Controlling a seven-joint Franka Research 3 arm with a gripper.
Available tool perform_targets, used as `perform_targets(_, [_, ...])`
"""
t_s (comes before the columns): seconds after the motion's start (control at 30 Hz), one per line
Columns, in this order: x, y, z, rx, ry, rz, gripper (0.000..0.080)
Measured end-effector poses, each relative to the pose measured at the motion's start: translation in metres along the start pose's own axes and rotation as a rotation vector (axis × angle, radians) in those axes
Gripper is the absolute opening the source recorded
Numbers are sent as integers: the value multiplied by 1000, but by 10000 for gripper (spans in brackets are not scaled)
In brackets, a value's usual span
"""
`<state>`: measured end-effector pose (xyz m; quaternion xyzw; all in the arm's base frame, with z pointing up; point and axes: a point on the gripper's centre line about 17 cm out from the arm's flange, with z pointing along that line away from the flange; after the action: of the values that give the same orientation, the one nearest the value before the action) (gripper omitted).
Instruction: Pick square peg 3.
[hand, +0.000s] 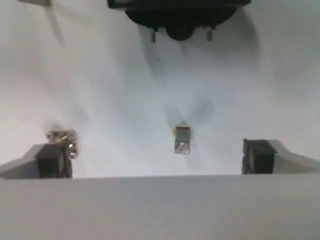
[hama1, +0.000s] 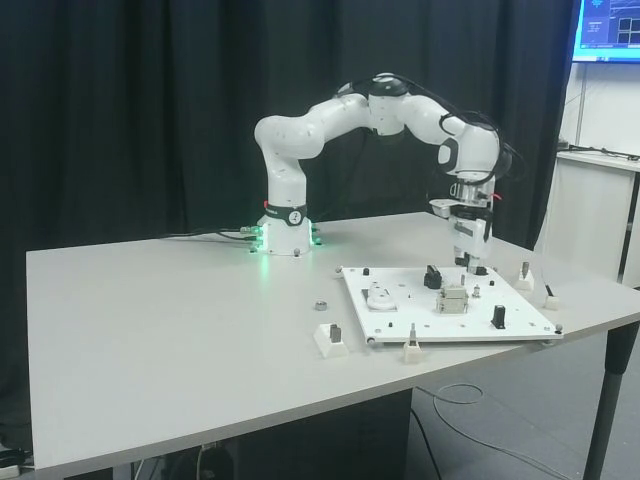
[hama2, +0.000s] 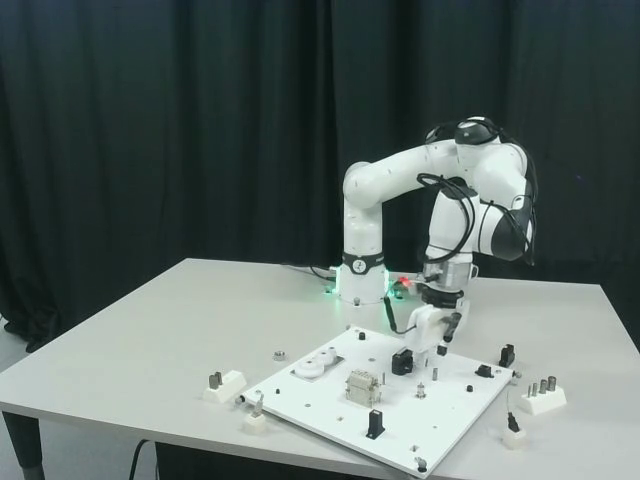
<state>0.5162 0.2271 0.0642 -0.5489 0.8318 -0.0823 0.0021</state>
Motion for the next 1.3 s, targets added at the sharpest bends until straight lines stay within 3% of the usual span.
perform_targets(0.1, [3,-2,-5,-3,4,-2,643])
perform_targets(0.13, [4,-2,-7,-4,6,-3,767])
perform_targets(0.23, [7,-4,-12,-4,12,-8,795])
perform_targets(0.97, [35,-26,-45,30,95,-171,800])
perform_targets(1.3, [47,-44,-57,58,158,-375,800])
